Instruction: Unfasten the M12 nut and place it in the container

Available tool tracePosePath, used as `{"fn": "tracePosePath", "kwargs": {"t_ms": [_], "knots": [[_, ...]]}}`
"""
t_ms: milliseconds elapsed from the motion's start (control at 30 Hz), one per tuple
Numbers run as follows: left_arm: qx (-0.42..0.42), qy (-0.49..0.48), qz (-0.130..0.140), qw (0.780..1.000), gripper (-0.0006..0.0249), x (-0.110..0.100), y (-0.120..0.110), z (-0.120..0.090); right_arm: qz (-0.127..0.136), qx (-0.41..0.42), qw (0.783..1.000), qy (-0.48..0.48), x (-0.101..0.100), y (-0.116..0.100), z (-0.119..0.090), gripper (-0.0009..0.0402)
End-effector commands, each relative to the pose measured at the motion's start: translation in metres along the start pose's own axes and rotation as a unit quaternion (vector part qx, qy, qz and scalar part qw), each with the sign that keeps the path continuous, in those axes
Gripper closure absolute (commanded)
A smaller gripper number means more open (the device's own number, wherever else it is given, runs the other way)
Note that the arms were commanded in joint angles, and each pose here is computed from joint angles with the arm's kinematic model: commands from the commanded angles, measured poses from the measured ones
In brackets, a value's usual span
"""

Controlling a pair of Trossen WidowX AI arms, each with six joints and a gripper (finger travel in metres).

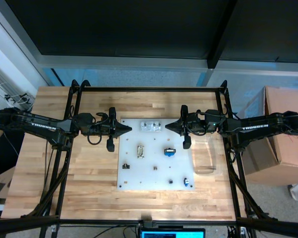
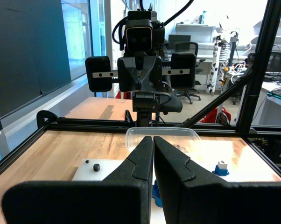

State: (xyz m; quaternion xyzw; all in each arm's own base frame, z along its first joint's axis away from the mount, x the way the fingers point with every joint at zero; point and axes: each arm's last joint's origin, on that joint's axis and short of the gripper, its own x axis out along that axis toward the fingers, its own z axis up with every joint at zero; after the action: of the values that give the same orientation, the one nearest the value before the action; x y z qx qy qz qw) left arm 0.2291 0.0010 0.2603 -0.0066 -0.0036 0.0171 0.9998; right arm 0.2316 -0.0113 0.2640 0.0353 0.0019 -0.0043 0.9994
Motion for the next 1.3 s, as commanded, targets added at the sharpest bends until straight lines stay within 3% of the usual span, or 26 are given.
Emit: {"fn": "tracePosePath", "kwargs": {"t_ms": [33,533,633,867,967,1300], "knots": [[0.009,-0.009,0.035,0.999,0.0243,0.001,0.002,0.005,0.0,0.0,1.0,0.0,0.0,0.0,0.0,0.0393],[0.009,-0.009,0.035,0.999,0.0243,0.001,0.002,0.005,0.0,0.004,1.0,-0.001,0.0,0.0,0.0,0.0393],[0.009,-0.008,0.035,0.999,0.0243,0.001,0.002,0.005,0.01,0.015,1.0,0.003,0.001,0.005,0.003,0.0393],[0.009,-0.008,0.035,0.999,0.0243,0.001,0.002,0.005,0.056,0.011,0.994,0.096,0.006,0.032,0.016,0.0393],[0.009,-0.009,0.035,0.999,0.0243,0.001,0.002,0.005,0.059,0.003,0.986,0.158,0.01,0.046,0.024,0.0394],[0.009,-0.009,0.035,0.999,0.0243,0.001,0.002,0.005,0.09,0.037,0.929,0.357,0.032,0.101,0.036,0.0393]]}}
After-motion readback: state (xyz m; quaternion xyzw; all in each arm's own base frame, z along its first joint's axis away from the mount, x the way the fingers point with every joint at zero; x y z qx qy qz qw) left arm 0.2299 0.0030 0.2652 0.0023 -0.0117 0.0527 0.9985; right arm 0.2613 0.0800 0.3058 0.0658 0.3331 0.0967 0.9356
